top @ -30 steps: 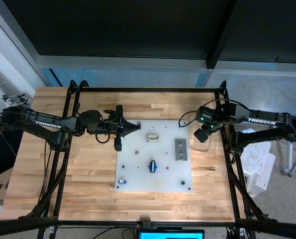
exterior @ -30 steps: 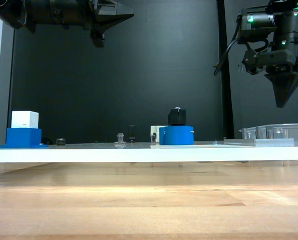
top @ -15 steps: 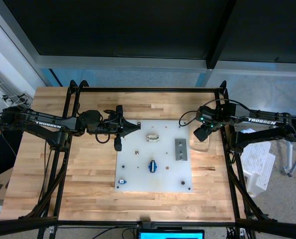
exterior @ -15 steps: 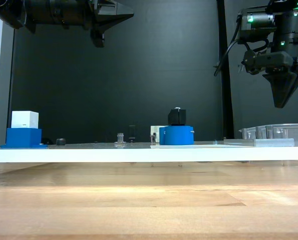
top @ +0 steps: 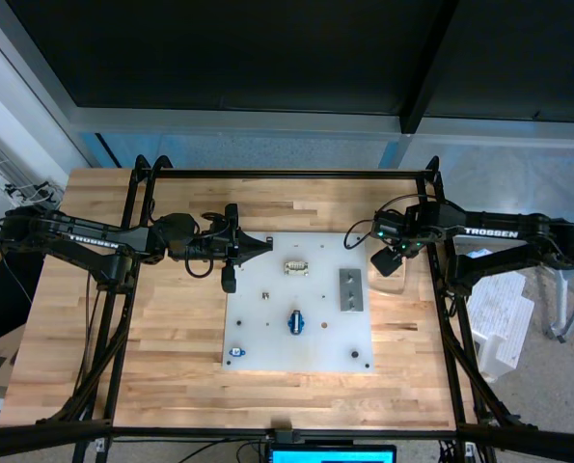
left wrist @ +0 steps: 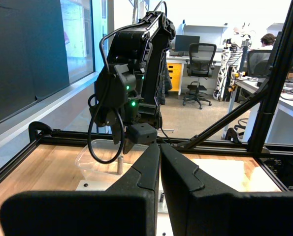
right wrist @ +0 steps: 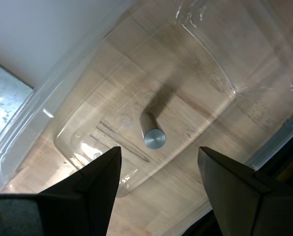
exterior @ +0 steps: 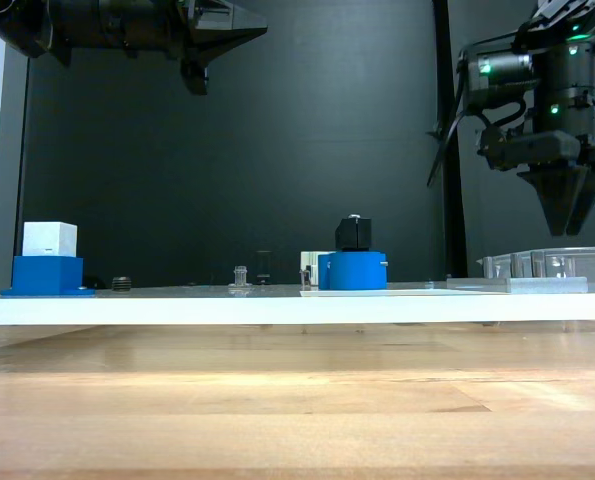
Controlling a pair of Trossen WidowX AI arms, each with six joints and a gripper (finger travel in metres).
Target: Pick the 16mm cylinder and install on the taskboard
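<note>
Wooden table (top: 171, 338), dark backdrop; both arms (top: 486, 231) read TROSSEN. Your left gripper (top: 269, 245), fingers together, hangs over the taskboard (top: 306, 352) far edge. Your right gripper (top: 389, 262), spread apart, is above the 16mm cylinder (right wrist: 153, 136) in a clear tray (right wrist: 220, 73).

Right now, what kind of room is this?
Probably a robot lab: office chairs behind, left tool shut above the white board, right tool open over a metal peg in a clear tray.

Your table (top: 151, 338): board and tray.
The taskboard (top: 267, 338) lies mid-table; the tray (top: 391, 275) just beside its right edge holds the 16mm cylinder (right wrist: 152, 132), right gripper (exterior: 565, 228) above; left gripper (top: 265, 245) hovers over its far-left corner.
</note>
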